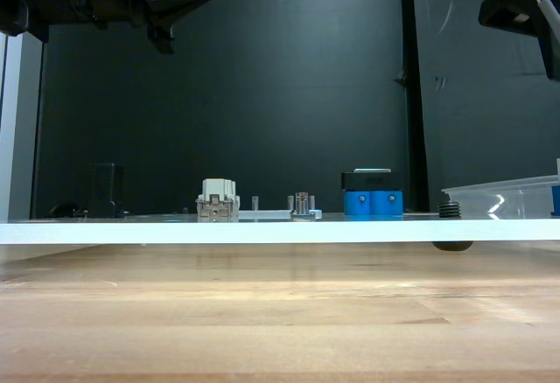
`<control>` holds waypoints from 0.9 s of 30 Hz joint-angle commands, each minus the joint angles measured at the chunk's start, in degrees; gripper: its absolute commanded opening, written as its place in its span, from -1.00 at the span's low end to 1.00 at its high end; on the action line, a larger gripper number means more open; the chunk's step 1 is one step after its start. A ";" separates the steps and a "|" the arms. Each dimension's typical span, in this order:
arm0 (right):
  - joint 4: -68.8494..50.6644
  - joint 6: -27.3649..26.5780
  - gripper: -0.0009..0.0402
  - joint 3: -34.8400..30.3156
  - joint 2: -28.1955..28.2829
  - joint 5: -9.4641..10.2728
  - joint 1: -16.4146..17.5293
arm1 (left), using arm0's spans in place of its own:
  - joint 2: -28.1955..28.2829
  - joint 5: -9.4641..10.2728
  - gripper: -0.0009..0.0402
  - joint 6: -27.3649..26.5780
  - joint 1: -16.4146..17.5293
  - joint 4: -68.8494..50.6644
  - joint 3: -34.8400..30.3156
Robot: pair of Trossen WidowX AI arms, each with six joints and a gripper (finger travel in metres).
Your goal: Remove the rj45 connector and place it in the container
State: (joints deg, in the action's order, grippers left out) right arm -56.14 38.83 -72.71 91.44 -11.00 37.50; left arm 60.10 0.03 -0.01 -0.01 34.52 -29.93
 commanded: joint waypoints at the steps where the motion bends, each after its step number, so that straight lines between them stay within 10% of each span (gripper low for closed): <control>1: 0.33 -0.11 -0.07 0.04 1.01 0.02 -0.07 | 0.02 0.00 -0.95 0.00 0.02 0.00 -0.02; 27: 3.78 -2.84 -0.07 0.44 7.13 0.61 -1.86 | 0.00 0.00 -0.95 0.00 0.00 0.00 -0.02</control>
State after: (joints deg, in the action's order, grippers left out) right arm -52.31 36.07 -72.38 98.37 -10.46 35.62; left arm 60.10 0.03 -0.01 -0.01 34.52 -29.93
